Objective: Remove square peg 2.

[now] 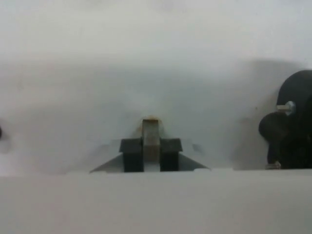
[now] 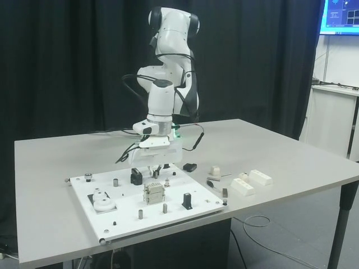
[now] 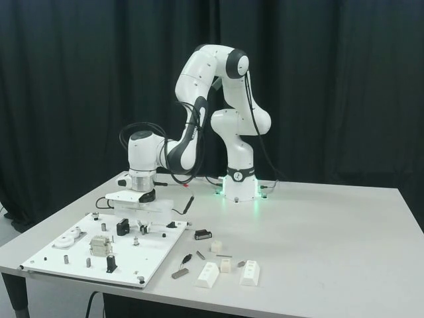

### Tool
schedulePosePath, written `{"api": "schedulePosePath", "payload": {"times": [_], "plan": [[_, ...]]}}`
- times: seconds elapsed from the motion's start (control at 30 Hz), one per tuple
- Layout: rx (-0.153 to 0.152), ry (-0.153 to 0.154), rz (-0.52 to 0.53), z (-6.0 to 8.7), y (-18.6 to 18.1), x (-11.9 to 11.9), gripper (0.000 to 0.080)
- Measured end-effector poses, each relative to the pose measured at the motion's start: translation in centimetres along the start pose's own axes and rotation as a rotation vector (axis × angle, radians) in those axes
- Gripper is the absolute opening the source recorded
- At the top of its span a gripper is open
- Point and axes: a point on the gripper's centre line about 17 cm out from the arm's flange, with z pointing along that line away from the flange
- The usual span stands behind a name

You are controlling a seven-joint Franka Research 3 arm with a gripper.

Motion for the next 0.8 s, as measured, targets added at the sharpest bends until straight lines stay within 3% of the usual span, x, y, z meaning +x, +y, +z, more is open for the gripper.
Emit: {"api": "schedulePosePath", "payload": {"times": [0.8], "plan": [[0.006, 0.005, -0.032, -0.05, 0.07, 0.03, 0.0067]]}}
